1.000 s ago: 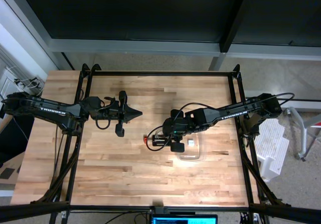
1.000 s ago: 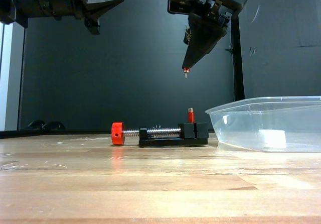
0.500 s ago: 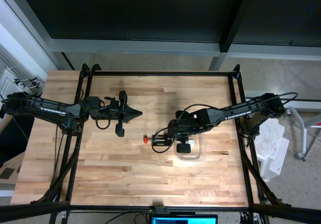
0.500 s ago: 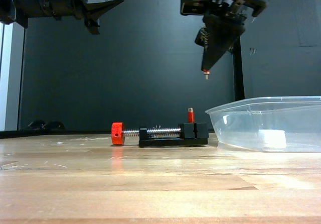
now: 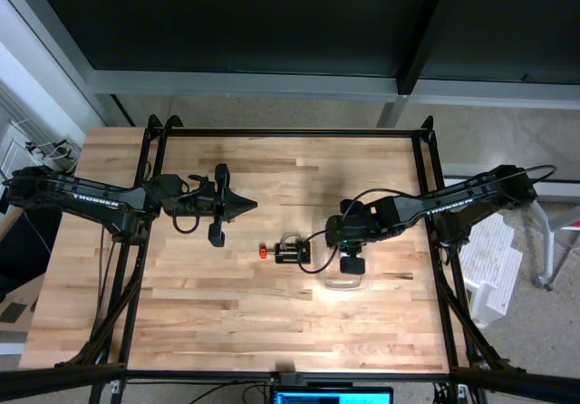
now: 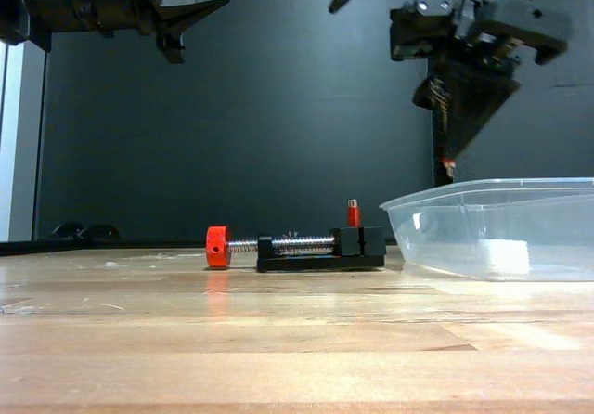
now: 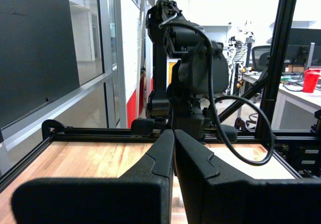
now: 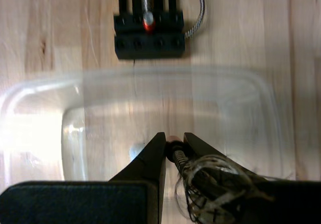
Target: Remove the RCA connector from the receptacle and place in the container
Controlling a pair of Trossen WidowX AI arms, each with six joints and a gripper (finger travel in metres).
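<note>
Hanging the left end effector [image 6: 225, 4] high in the upper left of the low view, well apart from everything on the tabletop [image 5: 227, 304], fingers clenched together on nothing. Resting the receptacle [image 6: 320, 244] flat on the wood near the middle of that view, red knob [image 6: 217, 246] pointing left, a short red post [image 6: 353, 213] standing upright on the black block. Sitting just beside the left wall of the container [image 6: 483, 219], with contact between block and tub impossible to tell. Gripping the RCA connector [image 6: 449, 165] in the right end effector [image 6: 449, 156], pointing straight down in the upper right of the low view, fingers clenched on the slim plug with only a red tip showing below them. Hovering that plug over the container's open top, near its left end, just above rim height and touching neither wall nor floor. Looking down along the right end effector, seeing the clear tub floor directly beneath the plug and the black block beyond the tub's rim. Lying on the tub floor further right in the low view, a small white piece [image 6: 504, 257].
</note>
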